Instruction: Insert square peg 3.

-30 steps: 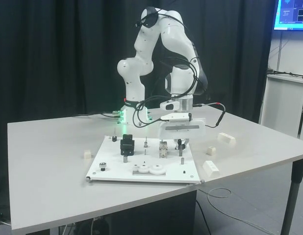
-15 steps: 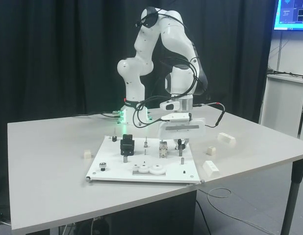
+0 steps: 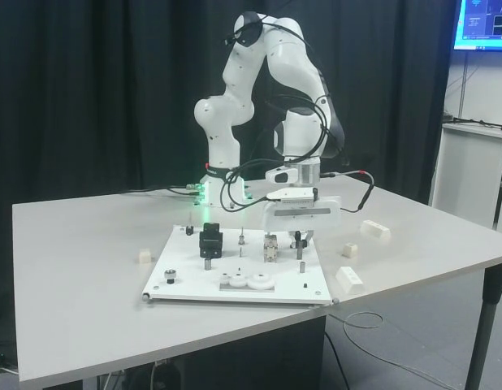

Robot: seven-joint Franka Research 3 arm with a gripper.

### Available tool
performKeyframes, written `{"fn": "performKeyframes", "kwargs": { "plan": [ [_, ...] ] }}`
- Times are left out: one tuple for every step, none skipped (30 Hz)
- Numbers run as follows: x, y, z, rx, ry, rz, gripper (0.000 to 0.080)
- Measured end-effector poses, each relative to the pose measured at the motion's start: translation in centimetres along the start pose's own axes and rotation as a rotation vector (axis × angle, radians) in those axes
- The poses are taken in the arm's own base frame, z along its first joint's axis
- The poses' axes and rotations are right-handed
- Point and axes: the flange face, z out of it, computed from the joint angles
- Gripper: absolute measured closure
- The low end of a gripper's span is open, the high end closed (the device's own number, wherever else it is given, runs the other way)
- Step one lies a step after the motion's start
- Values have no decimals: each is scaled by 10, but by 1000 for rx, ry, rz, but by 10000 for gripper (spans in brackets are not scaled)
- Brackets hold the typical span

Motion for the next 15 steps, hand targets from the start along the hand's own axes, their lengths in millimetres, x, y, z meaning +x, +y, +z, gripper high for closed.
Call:
{"fn": "performKeyframes", "kwargs": {
  "plan": [
    [0,0,0,0,0,1,691],
    [0,0,0,0,0,2,691],
    [0,0,0,0,1,3,691],
    [0,0,0,0,1,6,691],
    [0,-1,0,0,1,11,691],
    [0,-1,0,0,1,16,691],
    [0,-1,0,0,1,21,691],
    [0,-1,0,1,1,26,691],
    [0,-1,0,1,1,30,691],
    [0,-1,0,1,1,32,691],
    [0,-1,0,1,1,35,691],
    [0,-1,0,1,1,39,691],
    [0,-1,0,1,1,42,691],
    [0,0,0,1,1,47,691],
    [0,0,0,1,1,51,691]
  ]
}}
